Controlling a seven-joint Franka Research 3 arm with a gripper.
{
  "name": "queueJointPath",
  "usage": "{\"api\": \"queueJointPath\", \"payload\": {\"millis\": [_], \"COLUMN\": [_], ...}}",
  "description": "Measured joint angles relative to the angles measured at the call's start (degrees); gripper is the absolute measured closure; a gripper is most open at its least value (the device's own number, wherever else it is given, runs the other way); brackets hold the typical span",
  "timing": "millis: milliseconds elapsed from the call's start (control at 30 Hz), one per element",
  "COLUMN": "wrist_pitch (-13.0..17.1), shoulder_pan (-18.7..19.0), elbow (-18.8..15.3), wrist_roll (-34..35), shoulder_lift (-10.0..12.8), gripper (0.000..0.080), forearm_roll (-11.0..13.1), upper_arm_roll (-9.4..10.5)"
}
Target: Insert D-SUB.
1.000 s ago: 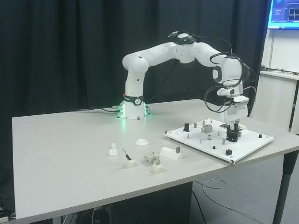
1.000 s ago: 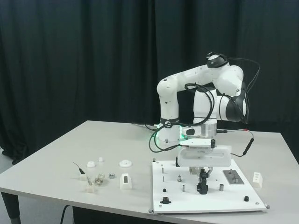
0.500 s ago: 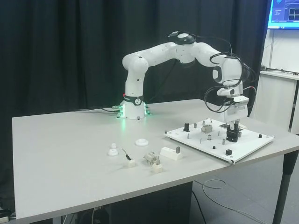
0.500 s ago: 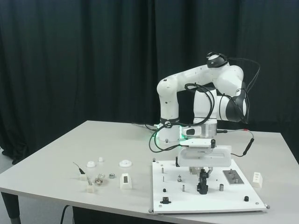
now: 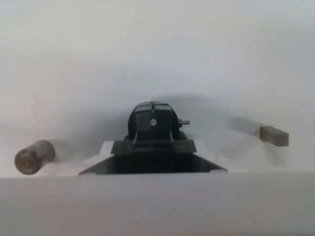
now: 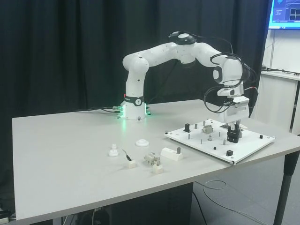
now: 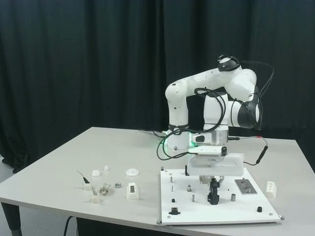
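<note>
No shift: D-SUB [image 7: 213, 191] under tool [image 7: 213, 183].

White arm [image 7: 216, 93] bent over white board [image 7: 216, 209]; gripper [image 7: 213, 189] on black connector [image 7: 213, 192].

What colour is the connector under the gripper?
Black. The connector shows best in the wrist view, standing on the white board.
</note>
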Motion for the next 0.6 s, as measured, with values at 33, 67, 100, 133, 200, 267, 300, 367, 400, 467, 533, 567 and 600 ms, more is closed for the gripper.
{"api": "queueJointPath", "payload": {"millis": [33,67,100,133,200,267,300,367,400,467,533,567,600], "wrist_pitch": [0.02,0.02,0.03,0.03,0.03,0.03,0.04,0.06,0.08,0.10,0.13,0.15,0.17], "shoulder_pan": [0.00,0.00,0.00,0.00,0.00,0.01,0.02,0.03,0.03,0.03,0.04,0.04,0.04], "elbow": [-0.01,-0.01,-0.01,-0.01,-0.01,-0.01,-0.01,0.00,0.00,0.01,0.01,0.01,0.02], "wrist_roll": [0.16,0.19,0.19,0.19,0.17,-0.12,-0.41,-1.07,-1.41,-2.08,-2.60,-2.86,-3.17], "shoulder_lift": [0.00,0.00,0.00,0.00,0.00,0.00,0.00,0.00,0.00,0.00,0.00,0.00,0.00], "gripper": [0.0649,0.0649,0.0649,0.0649,0.0649,0.0649,0.0649,0.0649,0.0649,0.0649,0.0649,0.0649,0.0649], "forearm_roll": [0.00,0.01,0.01,0.01,0.01,0.01,0.01,0.01,0.01,0.01,0.01,0.01,0.01], "upper_arm_roll": [0.00,0.00,0.00,0.00,0.00,0.00,0.00,0.01,0.02,0.04,0.05,0.06,0.07]}}
